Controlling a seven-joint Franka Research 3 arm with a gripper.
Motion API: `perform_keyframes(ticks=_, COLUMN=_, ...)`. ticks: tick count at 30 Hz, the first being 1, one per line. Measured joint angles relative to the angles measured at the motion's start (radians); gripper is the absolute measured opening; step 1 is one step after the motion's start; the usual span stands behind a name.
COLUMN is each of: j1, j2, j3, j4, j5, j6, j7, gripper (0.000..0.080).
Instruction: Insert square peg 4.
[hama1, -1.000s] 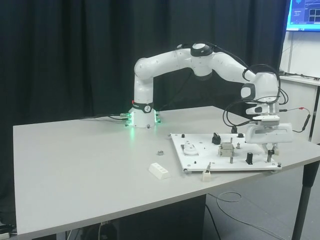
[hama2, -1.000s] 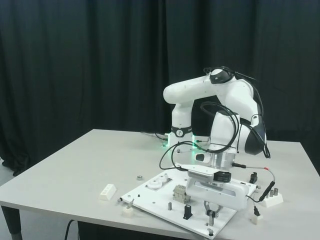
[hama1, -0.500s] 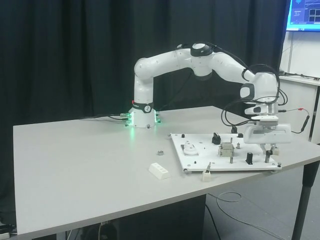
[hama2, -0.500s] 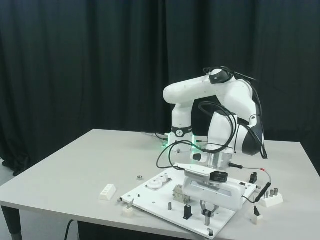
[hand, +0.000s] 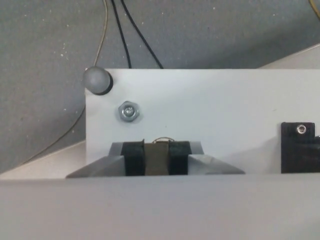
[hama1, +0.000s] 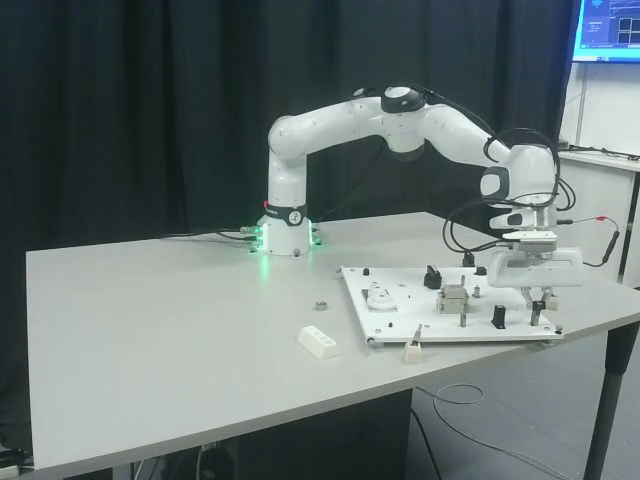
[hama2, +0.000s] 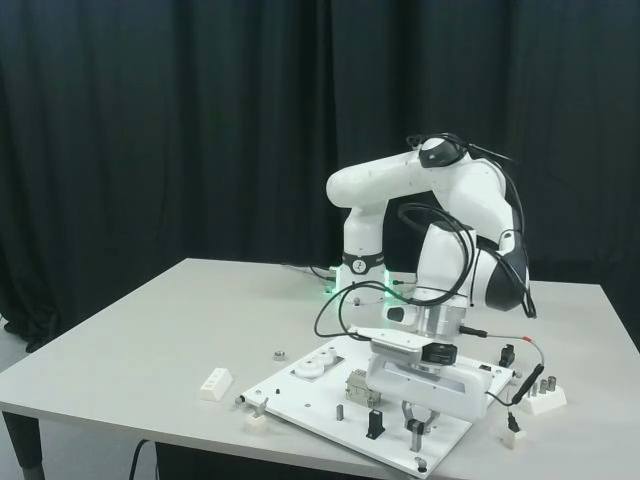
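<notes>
My gripper (hand: 156, 159) is shut on a grey square peg (hand: 156, 156), which sits upright between the two black pads (hand: 133, 158). It hangs low over the far right corner of the white board (hama1: 400, 310), peg (hama1: 537, 311) pointing down at the board. In the second room view the gripper (hama2: 415, 424) and peg (hama2: 415, 433) are near the board's (hama2: 310, 410) front right corner. The peg's lower end and whatever lies beneath it are hidden by the fingers. Beside the gripper on the board sits a hex nut (hand: 129, 111).
On the board stand a black clip (hama1: 498, 316), a grey metal block (hama1: 452, 298), a black part (hama1: 433, 276) and a round white piece (hama1: 380, 298). A white block (hama1: 318, 341), a small nut (hama1: 322, 303) and a white holder (hama1: 411, 348) lie beside it. A white peg rack (hama2: 540, 397) stands right of it.
The gripper with the peg has shifted a little along the board's right end, leftward in the second room view. Since half a second ago it has hardly moved.
</notes>
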Motion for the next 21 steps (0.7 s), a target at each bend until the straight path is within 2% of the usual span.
perform_keyframes(ticks=21, j1=-0.002, j2=0.0, j3=-0.001, j4=-0.001, j5=-0.004, j6=0.0, j7=-0.035, gripper=0.0095)
